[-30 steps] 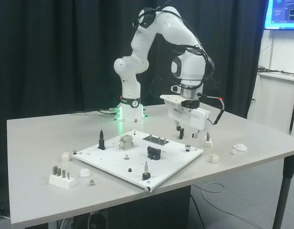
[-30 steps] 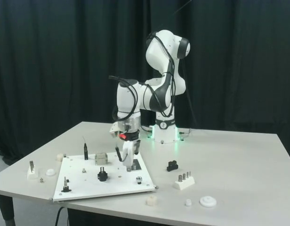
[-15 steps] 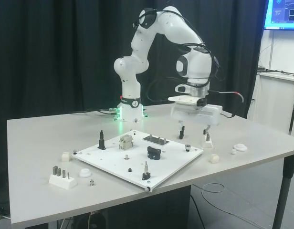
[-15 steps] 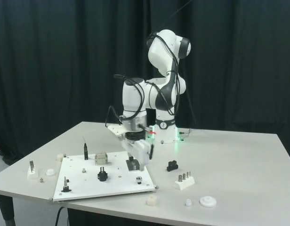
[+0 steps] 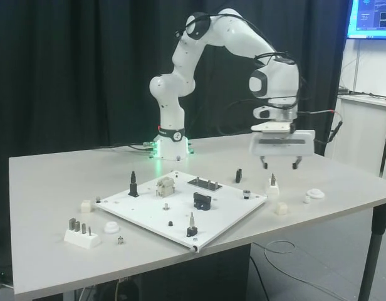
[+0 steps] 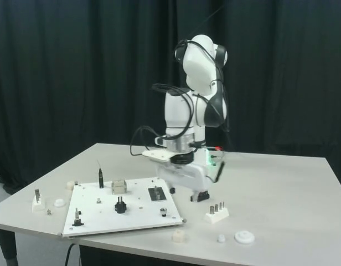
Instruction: Pick large gear.
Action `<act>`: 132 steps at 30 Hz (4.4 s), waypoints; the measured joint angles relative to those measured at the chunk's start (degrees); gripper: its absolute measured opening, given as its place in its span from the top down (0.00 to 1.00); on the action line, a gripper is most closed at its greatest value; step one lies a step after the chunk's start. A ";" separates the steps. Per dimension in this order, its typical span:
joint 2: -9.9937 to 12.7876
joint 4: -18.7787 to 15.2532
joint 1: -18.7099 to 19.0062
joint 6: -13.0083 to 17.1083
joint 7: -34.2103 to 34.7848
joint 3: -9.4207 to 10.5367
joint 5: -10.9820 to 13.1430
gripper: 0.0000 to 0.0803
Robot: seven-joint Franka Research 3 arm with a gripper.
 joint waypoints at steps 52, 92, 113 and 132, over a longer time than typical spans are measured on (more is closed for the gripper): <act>19.36 21.37 11.00 -7.47 -8.59 3.48 -0.08 0.00; 20.08 18.26 10.81 -4.36 -8.15 4.64 1.89 0.00; 20.92 17.05 10.64 -1.90 -8.09 4.75 3.67 0.00; 21.50 16.93 10.67 -1.25 -8.11 5.08 3.78 0.00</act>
